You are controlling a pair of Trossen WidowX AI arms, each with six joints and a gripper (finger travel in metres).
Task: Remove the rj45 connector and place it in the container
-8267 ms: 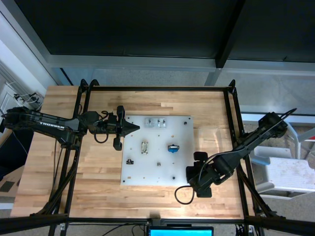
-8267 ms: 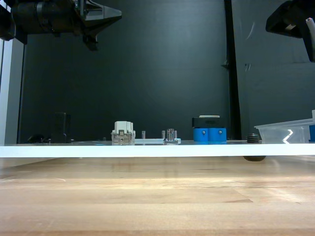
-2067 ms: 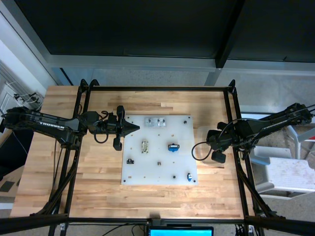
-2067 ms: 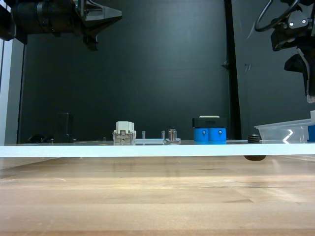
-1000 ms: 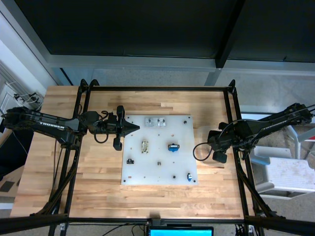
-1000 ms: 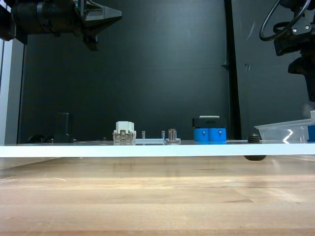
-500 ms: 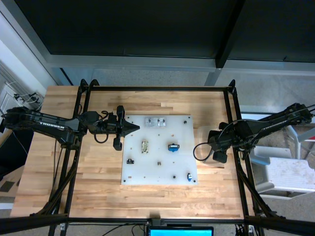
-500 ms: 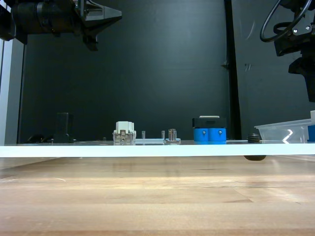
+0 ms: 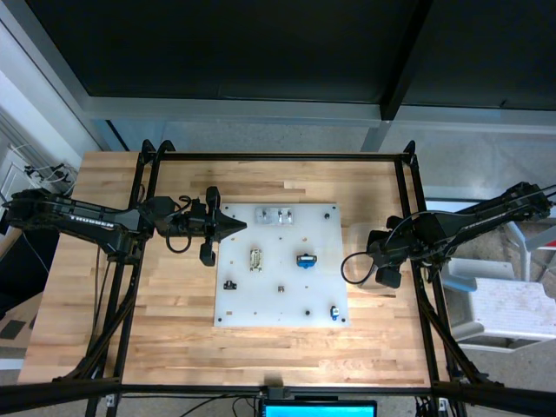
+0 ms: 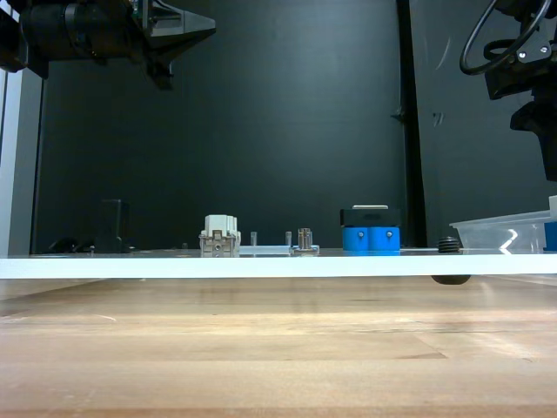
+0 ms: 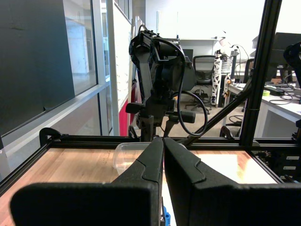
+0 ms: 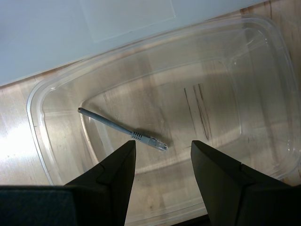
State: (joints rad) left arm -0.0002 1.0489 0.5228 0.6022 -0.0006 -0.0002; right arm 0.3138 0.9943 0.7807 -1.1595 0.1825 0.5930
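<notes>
The rj45 connector [image 12: 149, 140], a clear plug on a short grey cable, lies loose on the floor of the container [image 12: 47, 141], a clear plastic tub. My right gripper [image 12: 162, 157] hangs open just above it, holding nothing. In the high view the right gripper [image 9: 383, 265] is over the container [image 9: 363, 236], right of the white board [image 9: 280, 295]. The low view shows the container [image 10: 500, 232] at the right edge. My left gripper [image 9: 236, 226] is shut and empty, held high over the board's left edge, and its fingers [image 11: 153, 155] touch.
The board carries a blue block [image 9: 305, 260], a grey-white connector [image 9: 254, 261], a small blue part [image 9: 334, 311] near its front right corner, and two clear fittings [image 9: 274, 215] at the back. Black frame rails [image 9: 412, 208] border the wooden table.
The right arm went from the board's near right corner to above the container, and a pale piece that hung from it is gone. Nothing has moved in the last second. The left arm stayed still.
</notes>
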